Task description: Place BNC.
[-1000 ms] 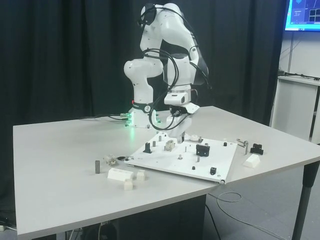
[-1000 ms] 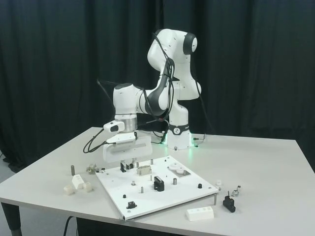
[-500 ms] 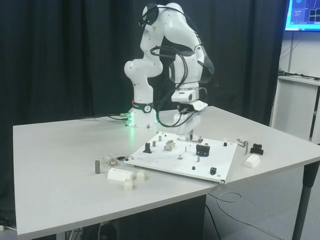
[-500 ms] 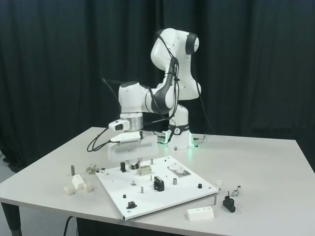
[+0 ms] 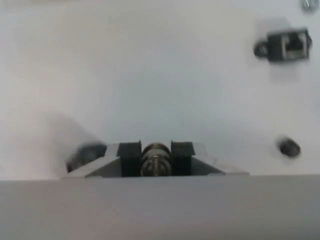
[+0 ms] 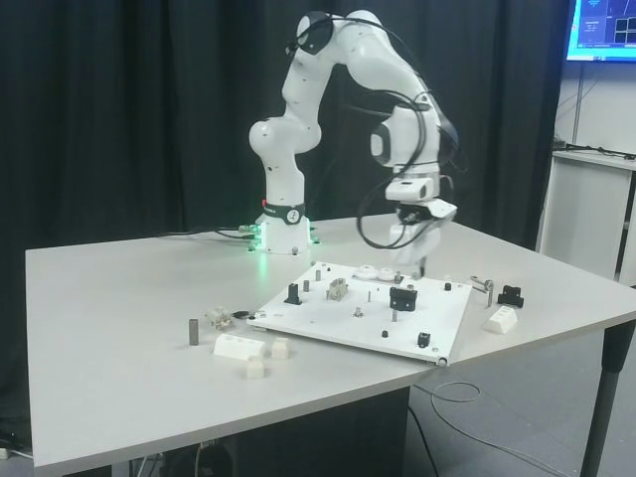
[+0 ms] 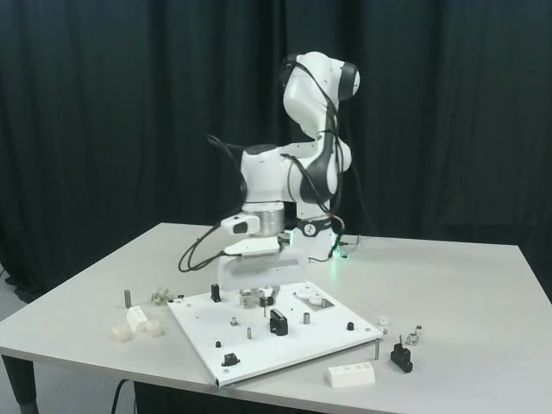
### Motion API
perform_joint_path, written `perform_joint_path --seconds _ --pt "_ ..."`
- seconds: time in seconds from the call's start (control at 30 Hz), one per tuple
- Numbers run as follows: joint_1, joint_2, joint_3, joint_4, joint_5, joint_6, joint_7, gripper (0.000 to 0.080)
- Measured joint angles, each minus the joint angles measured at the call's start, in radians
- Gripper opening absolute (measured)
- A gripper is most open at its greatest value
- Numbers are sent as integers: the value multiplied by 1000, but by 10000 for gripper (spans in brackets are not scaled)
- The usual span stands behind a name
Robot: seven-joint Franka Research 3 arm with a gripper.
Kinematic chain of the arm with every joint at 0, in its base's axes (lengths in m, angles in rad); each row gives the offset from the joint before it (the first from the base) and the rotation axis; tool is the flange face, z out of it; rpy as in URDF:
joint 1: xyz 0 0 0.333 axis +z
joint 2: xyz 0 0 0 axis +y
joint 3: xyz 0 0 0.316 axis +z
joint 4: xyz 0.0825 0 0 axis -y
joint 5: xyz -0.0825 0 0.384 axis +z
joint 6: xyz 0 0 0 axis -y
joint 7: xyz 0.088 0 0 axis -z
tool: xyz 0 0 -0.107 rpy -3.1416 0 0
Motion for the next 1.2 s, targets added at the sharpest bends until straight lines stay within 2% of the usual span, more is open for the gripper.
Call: perform_joint_path --seconds 0.23,0.43,0.9,1.2 --pt "35 84 7 93 0 -8 74 121" --pt "40 161 25 189 0 -40 134 121" --pt "29 330 31 420 -3 -184 271 121" --pt "10 407 36 531 -3 -242 301 121"
